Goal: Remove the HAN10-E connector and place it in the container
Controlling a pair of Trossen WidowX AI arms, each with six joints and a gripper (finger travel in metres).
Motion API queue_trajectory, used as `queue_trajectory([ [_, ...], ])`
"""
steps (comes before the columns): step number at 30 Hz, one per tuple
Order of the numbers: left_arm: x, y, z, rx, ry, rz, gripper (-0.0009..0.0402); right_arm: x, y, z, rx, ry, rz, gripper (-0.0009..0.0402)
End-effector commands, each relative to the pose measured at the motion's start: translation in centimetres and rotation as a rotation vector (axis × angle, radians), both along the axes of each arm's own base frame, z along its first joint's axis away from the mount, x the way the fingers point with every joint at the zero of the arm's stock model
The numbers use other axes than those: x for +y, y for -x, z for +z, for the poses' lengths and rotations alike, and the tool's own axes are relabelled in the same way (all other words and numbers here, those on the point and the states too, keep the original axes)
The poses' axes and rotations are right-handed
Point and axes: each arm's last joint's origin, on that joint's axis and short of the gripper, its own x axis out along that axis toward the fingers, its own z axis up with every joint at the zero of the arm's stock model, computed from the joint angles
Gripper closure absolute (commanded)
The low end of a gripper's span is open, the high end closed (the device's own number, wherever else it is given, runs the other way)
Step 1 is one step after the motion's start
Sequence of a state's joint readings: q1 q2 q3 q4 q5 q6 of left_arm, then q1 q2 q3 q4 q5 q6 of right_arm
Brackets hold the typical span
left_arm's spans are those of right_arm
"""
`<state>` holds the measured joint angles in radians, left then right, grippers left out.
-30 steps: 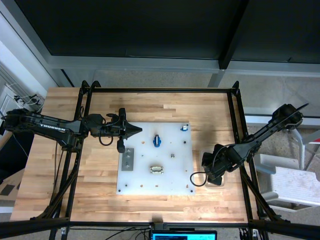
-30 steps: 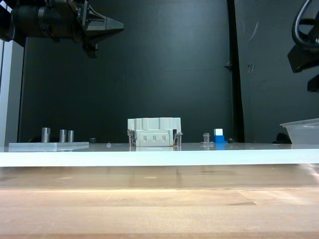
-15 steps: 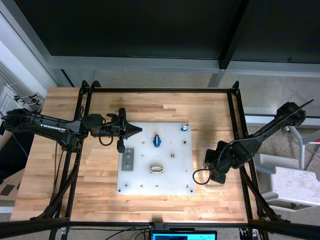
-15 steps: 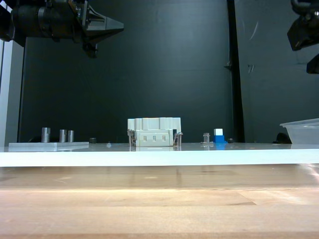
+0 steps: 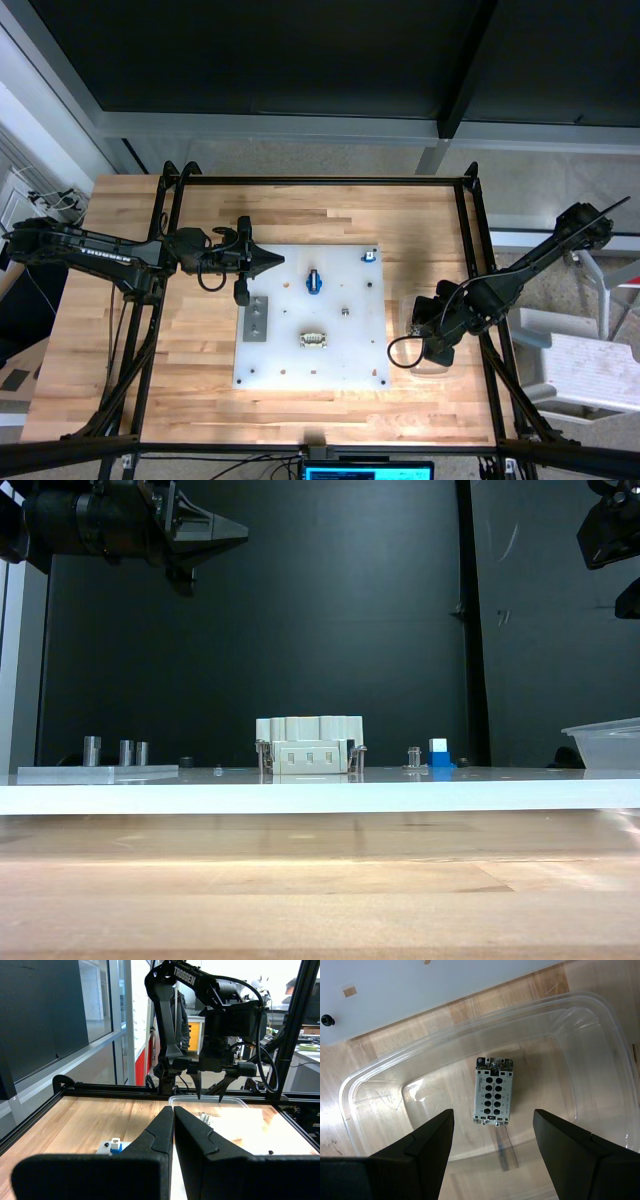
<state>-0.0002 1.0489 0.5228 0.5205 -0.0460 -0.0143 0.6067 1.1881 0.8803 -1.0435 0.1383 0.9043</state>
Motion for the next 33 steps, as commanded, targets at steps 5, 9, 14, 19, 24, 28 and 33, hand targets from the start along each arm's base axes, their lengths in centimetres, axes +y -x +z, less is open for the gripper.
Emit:
queue_trajectory([
  [5,0.0,0.0,0.0,0.0,0.0,0.0,0.0393,0.02,-0.02,-0.01,-0.002,-0.001,0.0,0.0184],
  [9,0.0,-0.01,0.0,0.0,0.0,0.0,0.0393,0.03,-0.05,-0.01,-0.004,-0.003,0.0,0.0184],
  [14,0.01,-0.01,0.0,0.0,0.0,0.0,0.0393,0.04,-0.06,-0.01,-0.005,-0.004,0.0,0.0185],
  [19,0.0,0.0,0.01,-0.001,0.0,0.0,0.0393,0.04,-0.06,-0.01,-0.006,-0.004,0.0,0.0185],
  [24,0.01,-0.01,0.0,0.0,0.0,0.0,0.0393,0.04,-0.06,-0.01,-0.006,-0.004,0.0,0.0185],
  [28,0.01,0.0,0.0,0.0,0.0,0.0,0.0393,0.04,-0.06,-0.02,-0.006,-0.004,0.0,0.0185],
  [33,0.01,0.0,0.01,-0.001,0.0,0.0,0.0393,0.04,-0.06,-0.02,-0.006,-0.004,0.0,0.0185],
])
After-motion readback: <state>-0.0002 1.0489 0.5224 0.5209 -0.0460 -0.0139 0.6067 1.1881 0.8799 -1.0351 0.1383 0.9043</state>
